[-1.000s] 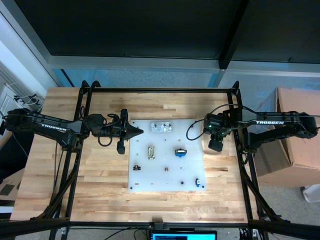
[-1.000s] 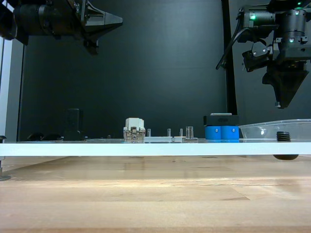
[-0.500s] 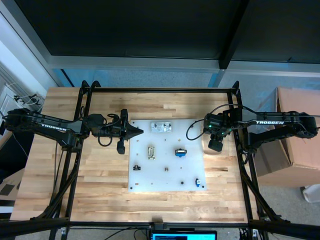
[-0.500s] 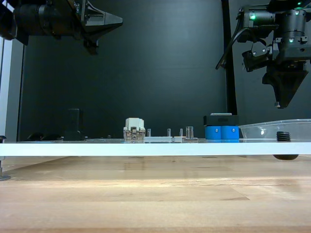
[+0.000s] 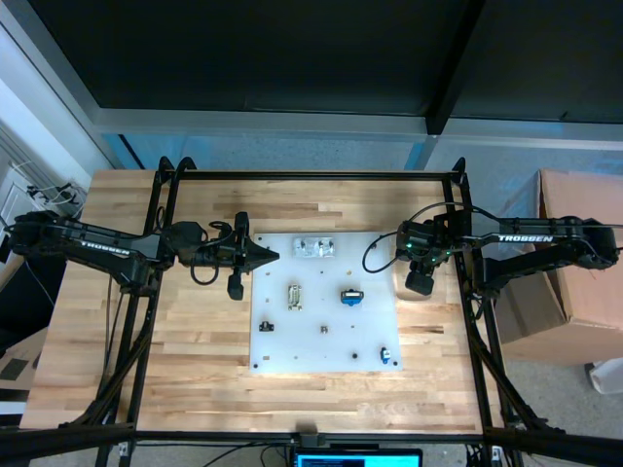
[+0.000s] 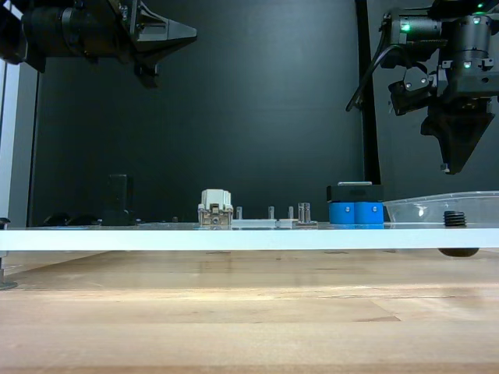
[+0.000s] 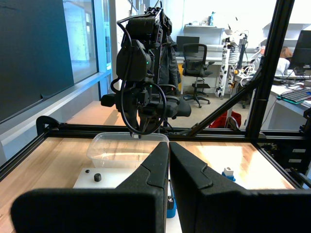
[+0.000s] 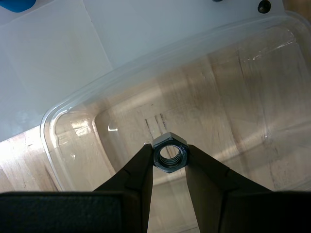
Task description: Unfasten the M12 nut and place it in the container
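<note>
1. Nothing that we can see has moved since the earlier frames; both arms and every part on the board sit where they were a second ago.
2. We see the small silver hexagonal nut clamped between the two black fingers of the right gripper, its threaded bore facing the right wrist camera.
3. The nut hangs over the inside of the clear plastic container, off its stud and lying on nothing.
4. At the lower right of the low view, the short black ribbed stud stands bare with its ribs showing, in front of the container's wall.
5. The right gripper points straight down at the upper right of the low view, its tip above the container's rim. In the high view it sits right of centre, just off the right edge of the flat white board.
6. The left gripper hangs at the upper left of the low view, well above the board and pointing level toward the right. Its fingers are pressed together on nothing.
7. On the board we also see a pair of blue blocks with a black cap right of centre and a small beige connector near the middle.
8. The board lies on a pale wooden table.
</note>
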Robot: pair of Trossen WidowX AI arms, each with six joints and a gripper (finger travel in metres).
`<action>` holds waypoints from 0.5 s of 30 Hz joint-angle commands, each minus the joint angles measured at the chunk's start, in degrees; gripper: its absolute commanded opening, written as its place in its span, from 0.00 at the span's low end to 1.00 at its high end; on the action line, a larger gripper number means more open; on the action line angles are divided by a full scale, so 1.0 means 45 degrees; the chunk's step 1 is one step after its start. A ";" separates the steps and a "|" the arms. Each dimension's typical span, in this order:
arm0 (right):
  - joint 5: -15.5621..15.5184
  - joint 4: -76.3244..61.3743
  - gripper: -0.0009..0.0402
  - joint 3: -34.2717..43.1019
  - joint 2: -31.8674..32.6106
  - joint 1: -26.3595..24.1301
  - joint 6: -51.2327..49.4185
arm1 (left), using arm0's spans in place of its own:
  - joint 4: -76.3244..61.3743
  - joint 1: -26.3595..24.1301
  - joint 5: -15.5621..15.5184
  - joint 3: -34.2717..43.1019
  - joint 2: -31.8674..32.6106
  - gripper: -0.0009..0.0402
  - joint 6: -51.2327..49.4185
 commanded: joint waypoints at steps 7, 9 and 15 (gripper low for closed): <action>0.0005 -0.0015 0.05 0.0005 0.0000 0.0053 0.0427 | 0.0005 0.0000 0.0000 0.0005 0.0005 0.02 0.0000; 0.0005 -0.0024 0.05 0.0005 0.0000 0.0219 0.0719 | 0.0005 0.0000 0.0000 0.0005 0.0005 0.02 0.0000; 0.0000 -0.0029 0.05 0.0005 0.0005 0.0461 0.1137 | 0.0005 0.0000 0.0000 0.0005 0.0005 0.02 0.0000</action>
